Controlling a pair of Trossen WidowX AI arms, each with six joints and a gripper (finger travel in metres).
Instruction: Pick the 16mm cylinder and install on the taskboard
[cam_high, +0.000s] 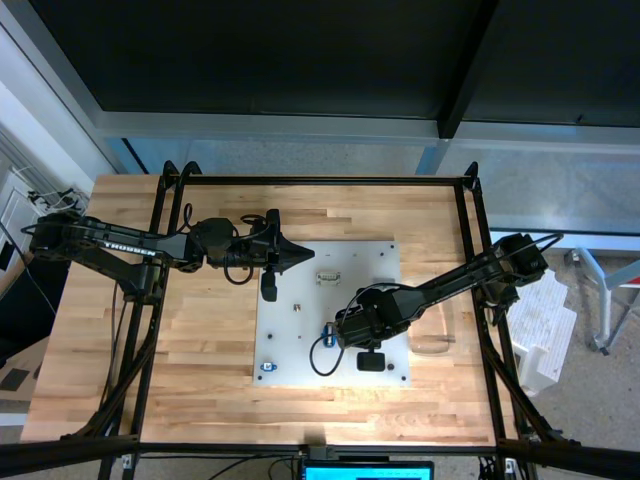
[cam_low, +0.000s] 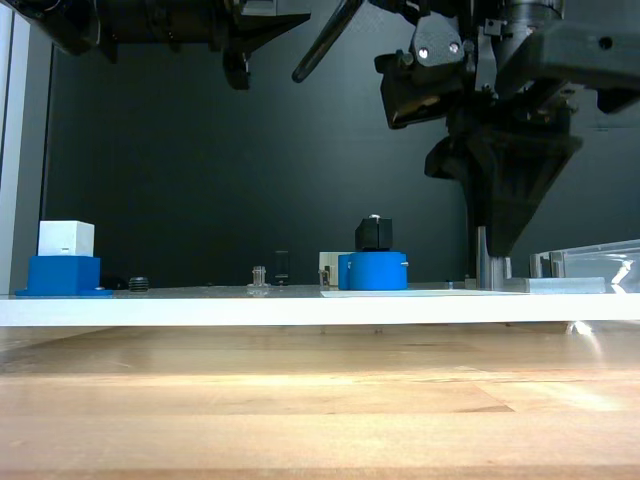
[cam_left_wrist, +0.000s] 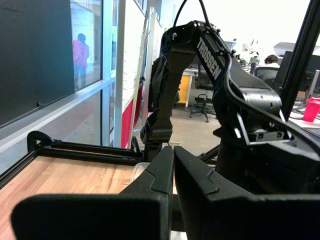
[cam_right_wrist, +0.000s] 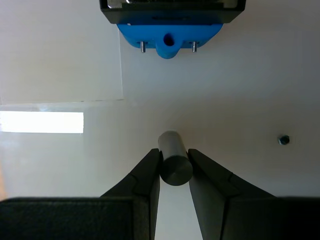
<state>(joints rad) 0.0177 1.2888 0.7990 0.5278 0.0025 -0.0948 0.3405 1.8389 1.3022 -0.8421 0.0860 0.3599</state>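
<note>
**Q:** Layout, large to small?
**A:** Wooden table (cam_high: 85, 350), with the taskboard (cam_high: 290, 340) lying flat at its middle. Left gripper (cam_high: 305, 254) hangs over the board's far left edge, fingers pressed together on nothing. Right gripper (cam_right_wrist: 174, 153) points down over the board, near the blue fitting (cam_right_wrist: 169, 35), jaws clamped on the 16mm cylinder (cam_right_wrist: 175, 167).

**Q:** Peg position?
**A:** Upright between the fingertips. The low view puts its lower end at board level. Seated or merely resting: cannot tell.

**Q:** Handling?
**A:** Judged: solid metal, stiff, dense for its size. It is smooth, so prone to slip or tip in the pinch. Grip opposite sides of the round wall, near the top, leaving the lower end free for the hole.
</note>
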